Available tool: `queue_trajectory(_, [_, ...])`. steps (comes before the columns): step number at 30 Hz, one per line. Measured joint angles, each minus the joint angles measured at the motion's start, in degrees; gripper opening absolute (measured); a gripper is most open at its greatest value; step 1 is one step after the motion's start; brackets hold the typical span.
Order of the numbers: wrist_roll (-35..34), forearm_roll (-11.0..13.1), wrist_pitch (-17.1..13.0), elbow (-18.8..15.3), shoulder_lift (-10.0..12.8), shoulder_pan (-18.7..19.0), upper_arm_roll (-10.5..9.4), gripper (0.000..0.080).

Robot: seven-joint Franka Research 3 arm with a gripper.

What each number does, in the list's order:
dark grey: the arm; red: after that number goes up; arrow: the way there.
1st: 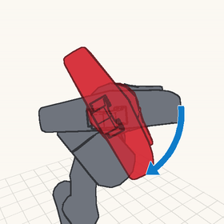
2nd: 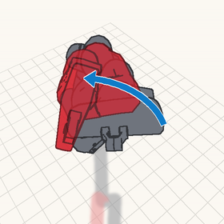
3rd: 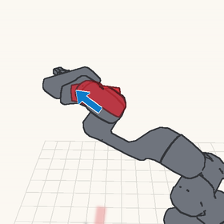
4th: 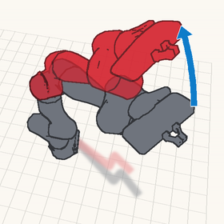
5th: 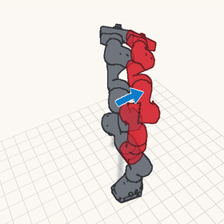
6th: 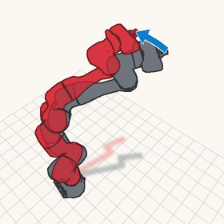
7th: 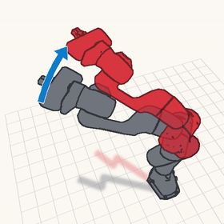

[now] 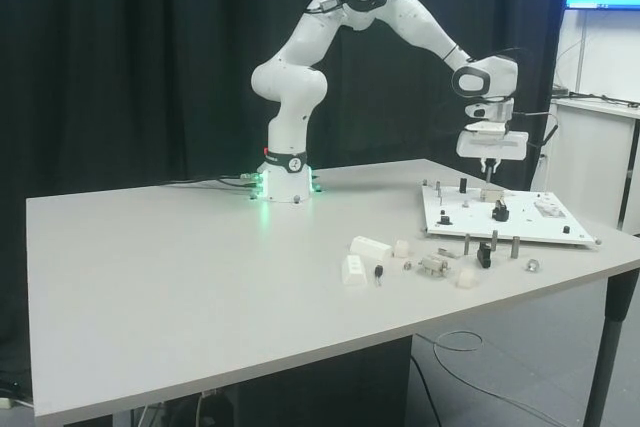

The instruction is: Place square peg 3.

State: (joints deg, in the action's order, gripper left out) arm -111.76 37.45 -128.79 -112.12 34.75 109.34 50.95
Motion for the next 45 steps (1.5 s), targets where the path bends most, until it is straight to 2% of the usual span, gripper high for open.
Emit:
queue_trajectory(22, [-1.47, -1.87, 0.13, 0.0, -0.17, 0.04, 0.08, 0.0075])
queue_trajectory(45, [-1.48, -2.16, 0.13, 0.04, -0.17, 0.04, 0.63, 0.0075])
